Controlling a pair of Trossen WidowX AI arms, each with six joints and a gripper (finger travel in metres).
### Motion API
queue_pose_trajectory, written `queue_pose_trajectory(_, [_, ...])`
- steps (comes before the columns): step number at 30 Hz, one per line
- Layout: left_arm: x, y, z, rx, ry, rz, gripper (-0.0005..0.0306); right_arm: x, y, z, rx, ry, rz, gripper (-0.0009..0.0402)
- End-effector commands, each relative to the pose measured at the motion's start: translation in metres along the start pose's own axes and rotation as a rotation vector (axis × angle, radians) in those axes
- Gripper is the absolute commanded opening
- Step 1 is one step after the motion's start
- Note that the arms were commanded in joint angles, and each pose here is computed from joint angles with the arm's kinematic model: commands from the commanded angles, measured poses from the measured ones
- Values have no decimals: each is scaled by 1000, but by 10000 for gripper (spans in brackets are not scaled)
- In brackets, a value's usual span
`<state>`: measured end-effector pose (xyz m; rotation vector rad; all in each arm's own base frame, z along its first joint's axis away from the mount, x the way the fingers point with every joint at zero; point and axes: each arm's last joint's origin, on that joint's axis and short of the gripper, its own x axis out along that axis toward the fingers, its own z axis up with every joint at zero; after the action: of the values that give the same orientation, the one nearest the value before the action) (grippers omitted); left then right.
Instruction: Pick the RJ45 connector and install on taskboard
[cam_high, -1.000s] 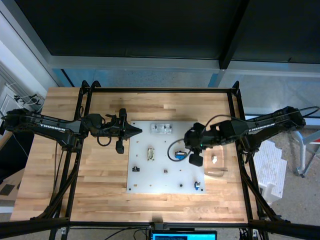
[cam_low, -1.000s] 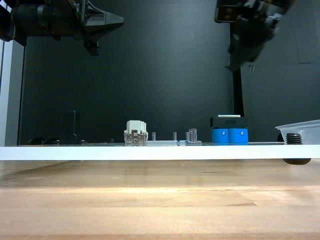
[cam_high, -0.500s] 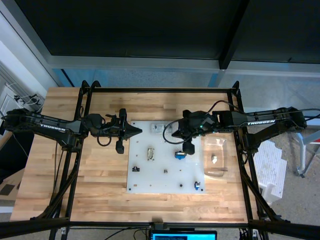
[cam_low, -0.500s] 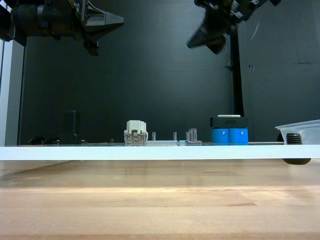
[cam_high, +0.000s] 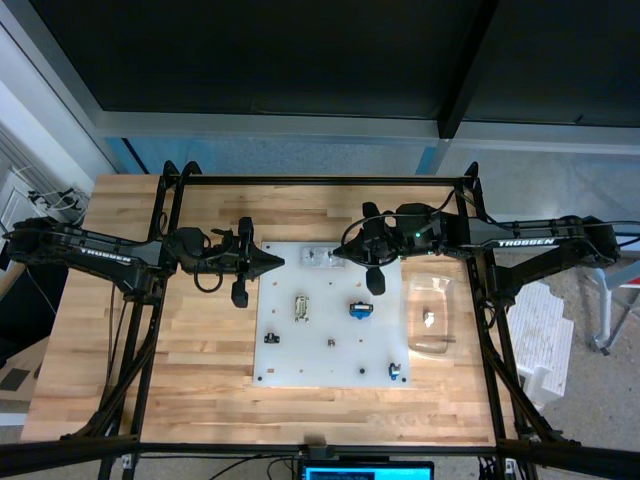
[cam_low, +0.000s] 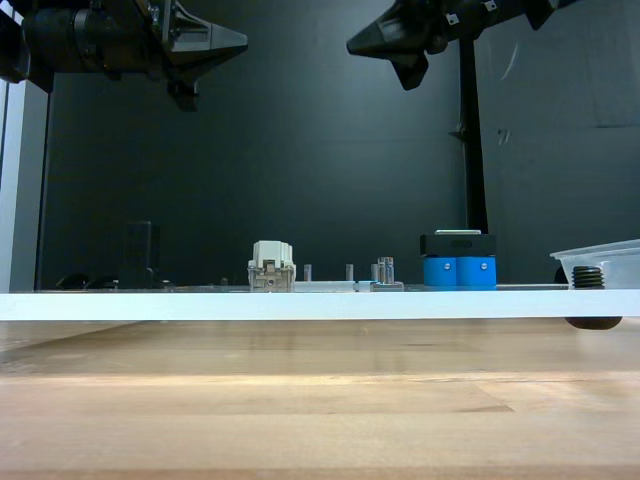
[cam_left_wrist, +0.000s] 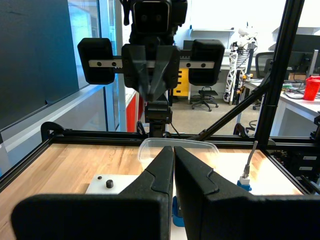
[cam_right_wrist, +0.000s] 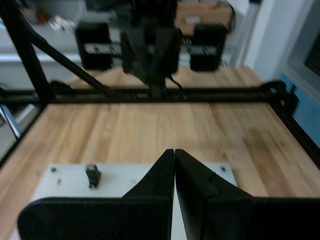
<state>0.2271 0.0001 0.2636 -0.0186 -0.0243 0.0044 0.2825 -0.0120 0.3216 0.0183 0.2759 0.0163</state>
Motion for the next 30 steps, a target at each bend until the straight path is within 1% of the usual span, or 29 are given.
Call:
queue_pose_trajectory(1, [0,0,0,0,0,0,0,1,1,-5,13,-45,19,0])
queue_pose_trajectory(4, [0,0,0,0,0,0,0,0,1,-8,15,-102,17,0])
queue_pose_trajectory(7, [0,0,0,0,0,0,0,-1,1,-14,34,-147,19,0])
queue_pose_trajectory(13, [0,0,0,0,0,0,0,-6,2,-25,34,-212,24,0])
queue_pose_trajectory(15, [0,0,0,0,0,0,0,-8,2,-29,39,-229,17,0])
queue_pose_trajectory(17, [0,0,0,0,0,0,0,-10,2,-32,49,-239,18,0])
queue_pose_trajectory(20, [0,0,0,0,0,0,0,-12,2,-37,56,-256,-5,0])
queue_pose_trajectory(24, [0,0,0,0,0,0,0,-13,2,-43,51,-270,6,0])
queue_pose_trajectory(30, [0,0,0,0,0,0,0,-14,2,-49,51,-273,4,0])
